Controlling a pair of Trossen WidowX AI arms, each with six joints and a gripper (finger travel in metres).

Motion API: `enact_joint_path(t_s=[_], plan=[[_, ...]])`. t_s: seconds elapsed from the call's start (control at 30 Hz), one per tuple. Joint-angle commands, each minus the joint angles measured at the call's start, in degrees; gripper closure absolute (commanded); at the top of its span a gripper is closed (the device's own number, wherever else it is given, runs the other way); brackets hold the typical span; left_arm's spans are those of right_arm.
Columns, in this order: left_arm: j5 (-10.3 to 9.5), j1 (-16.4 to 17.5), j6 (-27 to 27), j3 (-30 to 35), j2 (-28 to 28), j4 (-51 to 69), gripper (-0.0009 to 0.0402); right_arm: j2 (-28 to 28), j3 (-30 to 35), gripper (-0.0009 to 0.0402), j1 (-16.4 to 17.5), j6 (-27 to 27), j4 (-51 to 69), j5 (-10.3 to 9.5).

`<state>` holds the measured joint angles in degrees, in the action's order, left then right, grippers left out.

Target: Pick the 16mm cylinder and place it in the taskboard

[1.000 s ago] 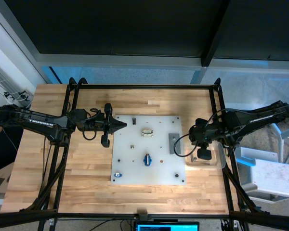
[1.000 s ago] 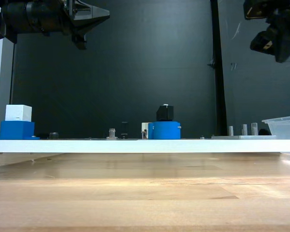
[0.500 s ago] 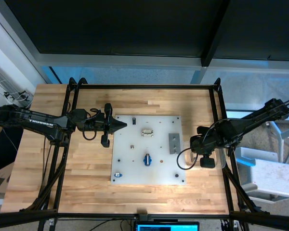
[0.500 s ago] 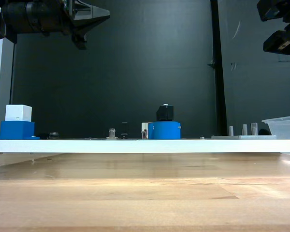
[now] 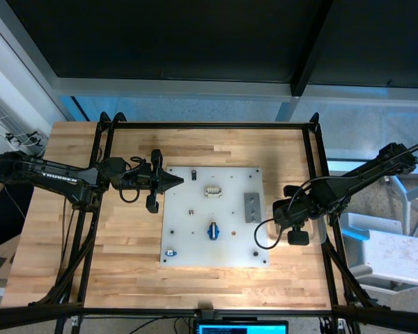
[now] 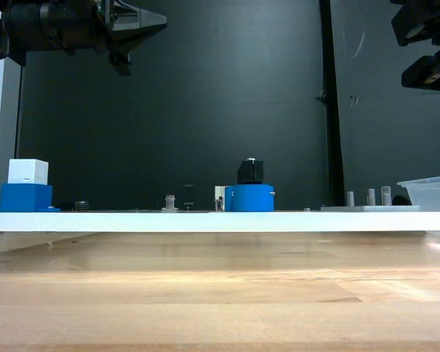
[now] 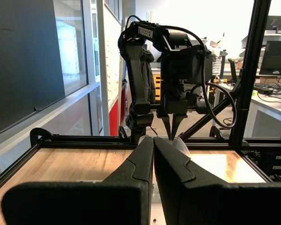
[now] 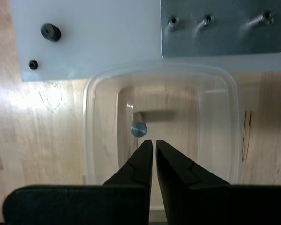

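Small grey peg (image 8: 138,128) inside the clear plastic tray (image 8: 86,117), round end facing the right wrist camera, not on the white board (image 8: 107,37). Just in front of the peg and apart from it, the right claw (image 8: 154,142), clenched on nothing, fingers pressed together with only a thin slit between. Hovering above the tray rather than reaching into it.

Beside the tray, touching or nearly touching the board's right edge, a grey metal block (image 8: 225,33) with three short pins standing in it.

From above: tray (image 5: 322,236) on the wooden table (image 5: 125,278), just off the board (image 5: 195,236). Near the board's middle, a blue plug (image 5: 213,230).

At the board's left edge, raised well above it, the left claw (image 5: 177,179), pointing inward, likewise clenched and empty.
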<state>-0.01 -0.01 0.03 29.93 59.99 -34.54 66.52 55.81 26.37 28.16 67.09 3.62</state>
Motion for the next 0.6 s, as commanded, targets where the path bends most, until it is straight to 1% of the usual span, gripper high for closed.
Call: enact_joint_path(t_s=[0.03,0.33,0.6], plan=[[0.0,0.0,0.0,0.0,0.0,0.0,0.0393,0.0,-0.5,0.0362,0.2,0.0,-0.1,0.09],[0.0,0.0,0.0,0.0,0.0,0.0,0.0393,0.8,-1.3,0.0299,1.2,0.1,-1.1,0.02],[0.0,0.0,0.0,0.0,0.0,0.0,0.0393,0.8,-4.1,0.0232,1.7,1.5,-3.4,-0.07]])
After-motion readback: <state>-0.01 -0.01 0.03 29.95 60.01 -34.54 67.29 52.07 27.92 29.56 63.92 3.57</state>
